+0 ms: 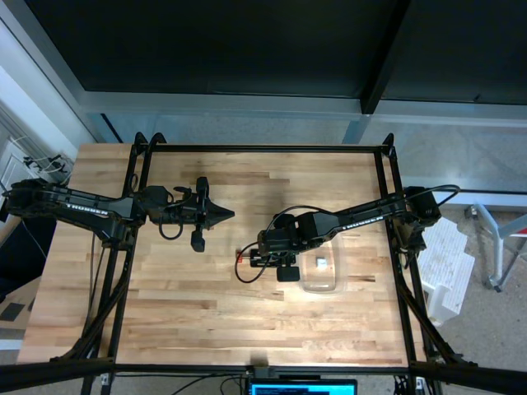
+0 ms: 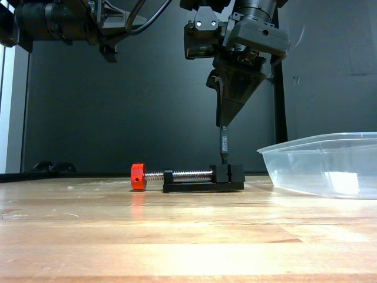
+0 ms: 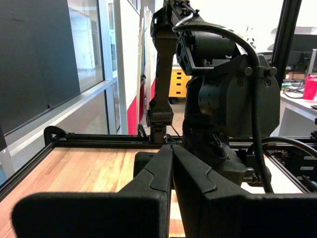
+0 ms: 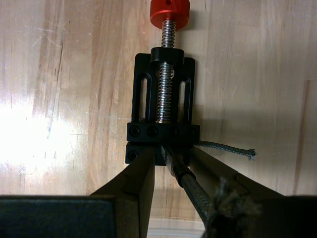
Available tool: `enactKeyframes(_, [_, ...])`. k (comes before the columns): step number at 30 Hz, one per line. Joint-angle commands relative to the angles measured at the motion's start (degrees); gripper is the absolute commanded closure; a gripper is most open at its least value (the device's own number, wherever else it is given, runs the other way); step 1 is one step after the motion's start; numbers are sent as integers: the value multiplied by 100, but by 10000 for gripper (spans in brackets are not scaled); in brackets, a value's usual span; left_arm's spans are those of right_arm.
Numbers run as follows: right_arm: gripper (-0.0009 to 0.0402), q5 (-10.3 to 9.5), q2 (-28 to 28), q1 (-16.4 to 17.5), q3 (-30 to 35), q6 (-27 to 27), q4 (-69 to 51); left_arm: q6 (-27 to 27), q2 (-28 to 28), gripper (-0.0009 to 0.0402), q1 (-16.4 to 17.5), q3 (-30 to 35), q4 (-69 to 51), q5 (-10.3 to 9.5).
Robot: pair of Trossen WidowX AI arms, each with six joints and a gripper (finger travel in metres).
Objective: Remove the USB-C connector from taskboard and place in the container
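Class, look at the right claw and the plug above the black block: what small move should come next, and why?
Probably a straight lift. The right claw grips the plug upright, its lower tip at the top of the block, so sideways travel toward the tray might snag. The left claw hangs shut above the table's left side.

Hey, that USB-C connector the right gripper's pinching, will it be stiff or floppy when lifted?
The USB-C connector stands straight and upright in the taskboard under the shut right gripper, so probably stiff. Thin and small, so likely light, though it might twist in the pinch. The left gripper hangs shut over the table's left side.
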Motion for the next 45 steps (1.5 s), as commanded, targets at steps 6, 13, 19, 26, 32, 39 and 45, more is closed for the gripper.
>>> enactKeyframes(6, [350, 2, -17, 2, 2, 2, -26, 2, 2, 393, 0, 0, 0, 2])
enactKeyframes(13, [392, 2, -28, 0, 2, 7, -28, 2, 2, 393, 0, 0, 0, 2])
enactKeyframes(19, [394, 2, -37, -7, 2, 4, -31, 2, 0, 393, 0, 0, 0, 2])
enactKeyframes(26, [393, 4, -61, -13, 2, -7, -28, 2, 2, 393, 2, 0, 0, 2])
enactKeyframes(32, [393, 2, -133, -22, 4, -20, -28, 2, 0, 393, 0, 0, 0, 2])
enactKeyframes(39, [393, 7, -219, -28, 7, -63, -28, 2, 0, 393, 0, 0, 0, 2])
enactKeyframes(45, [393, 9, -339, -33, 7, -66, -57, 2, 2, 393, 0, 0, 0, 2])
